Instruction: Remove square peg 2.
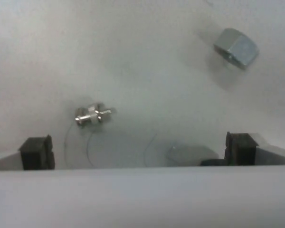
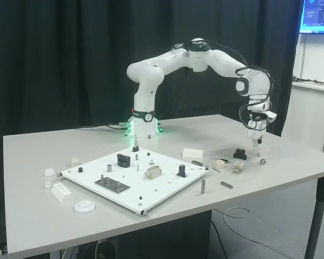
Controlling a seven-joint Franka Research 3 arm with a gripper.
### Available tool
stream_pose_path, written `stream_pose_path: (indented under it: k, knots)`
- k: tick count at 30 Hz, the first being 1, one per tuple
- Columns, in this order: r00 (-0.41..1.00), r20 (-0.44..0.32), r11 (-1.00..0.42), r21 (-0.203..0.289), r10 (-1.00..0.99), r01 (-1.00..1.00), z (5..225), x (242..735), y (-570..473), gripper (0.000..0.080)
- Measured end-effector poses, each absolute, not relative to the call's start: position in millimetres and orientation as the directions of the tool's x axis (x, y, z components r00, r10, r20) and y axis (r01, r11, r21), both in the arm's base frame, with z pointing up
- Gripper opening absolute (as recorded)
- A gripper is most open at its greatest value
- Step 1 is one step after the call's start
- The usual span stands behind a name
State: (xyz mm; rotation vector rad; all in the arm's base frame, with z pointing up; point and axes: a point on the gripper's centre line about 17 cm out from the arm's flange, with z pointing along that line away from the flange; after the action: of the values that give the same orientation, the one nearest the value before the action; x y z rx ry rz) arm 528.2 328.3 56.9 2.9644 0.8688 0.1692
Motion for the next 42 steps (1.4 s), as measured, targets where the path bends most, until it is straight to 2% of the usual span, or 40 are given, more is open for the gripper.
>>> stream_pose_path:
  k: [8,17,28,42]
  knots:
    - [0.838,0.073,-0.840,0.101,0.540,0.533,65.0,533.8,312.2,0.0800]
    - [0.831,0.032,-0.826,0.133,0.555,0.547,84.3,541.6,280.7,0.0800]
    - [0.814,-0.087,-0.798,0.162,0.574,0.580,116.4,536.0,210.3,0.0800]
    - [0.819,-0.208,-0.809,0.154,0.535,0.567,150.9,505.9,91.7,0.0800]
